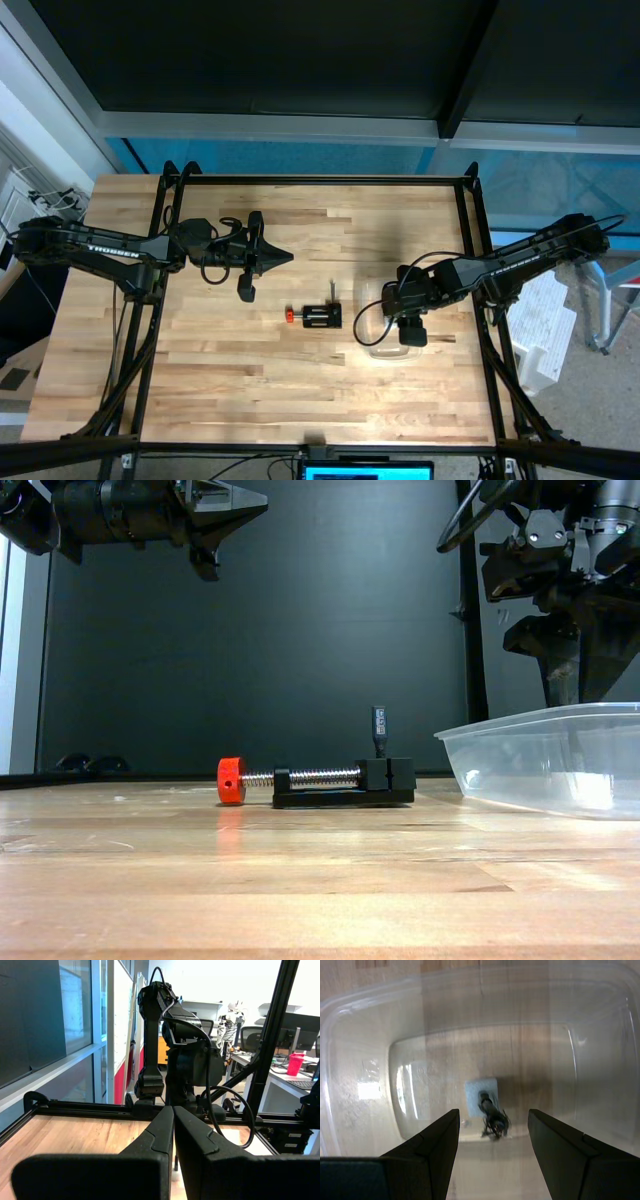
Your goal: Pick the usb-c connector and install on the hub
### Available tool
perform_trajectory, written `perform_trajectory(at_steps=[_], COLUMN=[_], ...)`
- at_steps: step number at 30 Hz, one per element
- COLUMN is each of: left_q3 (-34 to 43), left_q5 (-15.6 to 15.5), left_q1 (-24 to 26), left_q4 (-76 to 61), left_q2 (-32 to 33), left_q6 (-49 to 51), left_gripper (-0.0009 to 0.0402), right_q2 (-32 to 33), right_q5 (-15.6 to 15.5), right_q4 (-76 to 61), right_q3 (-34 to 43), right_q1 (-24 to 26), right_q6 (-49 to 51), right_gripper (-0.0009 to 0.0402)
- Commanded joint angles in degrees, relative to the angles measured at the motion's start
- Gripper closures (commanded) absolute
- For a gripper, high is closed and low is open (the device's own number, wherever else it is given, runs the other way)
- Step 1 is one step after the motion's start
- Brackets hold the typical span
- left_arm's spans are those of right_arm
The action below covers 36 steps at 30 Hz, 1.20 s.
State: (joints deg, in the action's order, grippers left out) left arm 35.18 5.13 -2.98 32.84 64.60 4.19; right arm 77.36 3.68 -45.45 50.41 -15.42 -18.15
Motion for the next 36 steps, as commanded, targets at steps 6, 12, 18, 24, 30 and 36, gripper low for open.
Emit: perform_trajectory(at_steps=[6,12,18,24,30,36], left_q3=[0.02,0.02,0.02,0.02,0.02,0.02], left_q5=[0.0,0.0,0.0,0.0,0.0,0.0], left_q1=[-0.02,0.0,-0.02,0.0,-0.02,0.0], left_q4=[0.0,0.0,0.0,0.0,0.0,0.0], left_q2=[0.0,0.0,0.0,0.0,0.0,0.0], left_q6=[0.0,0.0,-0.02,0.0,0.0,0.0], left_gripper=[0.0393,0.0393,0.0393,0.0393,0.0393,0.0393], right_q2=[0.92,3.58,5.03,6.93,7.19,7.19], right_q5=[0.39,0.37,0.37,0.37,0.37,0.37], right_q4=[1.01,1.68,3.06,3.3,3.58,3.78], right_q3=[-0.5,-0.52,-0.79,-0.79,-0.79,-0.79], right_q1=[-0.11,-0.22,-0.28,-0.37,-0.46,-0.5], right_q6=[0.04,0.2,0.57,0.63,0.63,0.66], right_gripper=[0.0206,0.0206,0.0206,0.0206,0.0206,0.0209])
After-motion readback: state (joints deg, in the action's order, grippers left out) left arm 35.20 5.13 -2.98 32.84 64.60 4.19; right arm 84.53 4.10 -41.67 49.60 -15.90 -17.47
